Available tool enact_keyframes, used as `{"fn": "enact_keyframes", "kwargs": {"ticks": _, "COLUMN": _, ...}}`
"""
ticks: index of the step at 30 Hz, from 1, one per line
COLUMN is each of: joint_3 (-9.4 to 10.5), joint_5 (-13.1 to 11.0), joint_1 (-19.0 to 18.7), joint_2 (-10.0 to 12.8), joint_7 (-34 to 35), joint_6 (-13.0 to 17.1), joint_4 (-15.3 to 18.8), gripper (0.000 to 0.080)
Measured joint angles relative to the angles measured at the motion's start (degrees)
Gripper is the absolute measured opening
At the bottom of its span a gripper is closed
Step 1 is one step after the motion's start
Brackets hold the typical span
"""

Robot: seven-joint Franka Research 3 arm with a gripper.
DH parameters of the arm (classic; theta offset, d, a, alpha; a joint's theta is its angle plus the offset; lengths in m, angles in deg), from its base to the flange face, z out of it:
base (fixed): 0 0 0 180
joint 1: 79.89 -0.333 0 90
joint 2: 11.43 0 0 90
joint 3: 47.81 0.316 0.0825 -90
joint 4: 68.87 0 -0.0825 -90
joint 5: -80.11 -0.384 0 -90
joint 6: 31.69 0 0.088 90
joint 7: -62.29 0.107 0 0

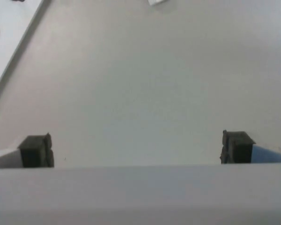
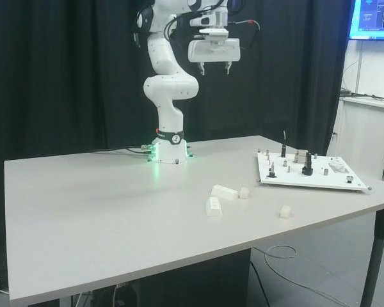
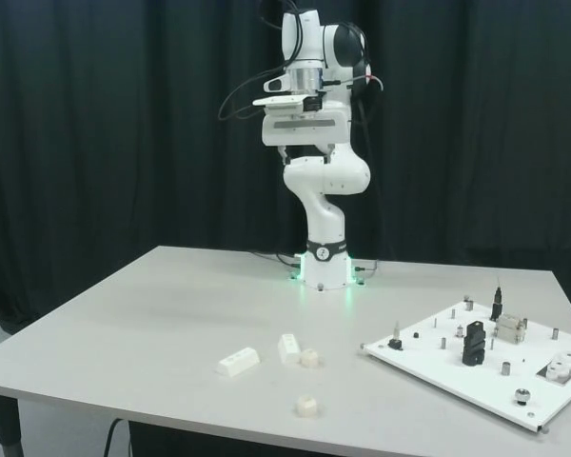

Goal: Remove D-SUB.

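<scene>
Item: claw [image 2: 214, 68], raised high in the upper middle of the first room frame, fingers spread wide and gripping nothing; in the wrist view we are seeing the two black fingertips [image 1: 36, 151] well apart over bare grey surface [image 1: 145, 93].

Item: white board [image 3: 476, 367], lying at the lower right of the second room frame, well apart from the claw. We are judging that the D-SUB is sitting among its fittings, but we cannot tell which one it is; the black block [image 3: 473, 343] and the grey block [image 3: 510, 329] beside it are both candidates.

Item: four loose white blocks [image 3: 238, 362], lying lower centre.

Risks we are noting: choosing the wrong fitting, since the parts are crowding together; knocking the upright pins on descent; lifting the whole board if the connector is binding.

Views: the wrist camera is showing only a board edge at its upper left, no fittings; the room views are showing the layout; the second is separating the fittings better.
</scene>
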Motion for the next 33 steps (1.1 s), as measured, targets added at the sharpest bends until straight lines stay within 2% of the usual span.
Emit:
{"fn": "enact_keyframes", "kwargs": {"ticks": 13, "joint_3": -0.04, "joint_5": 0.0, "joint_1": 0.1, "joint_2": 1.3, "joint_7": 0.0, "joint_6": 0.7, "joint_4": 0.0, "gripper": 0.08}}
{"fn": "enact_keyframes", "kwargs": {"ticks": 33, "joint_3": -0.17, "joint_5": 0.1, "joint_1": 0.3, "joint_2": 1.6, "joint_7": -0.2, "joint_6": 1.1, "joint_4": 0.0, "gripper": 0.08}}
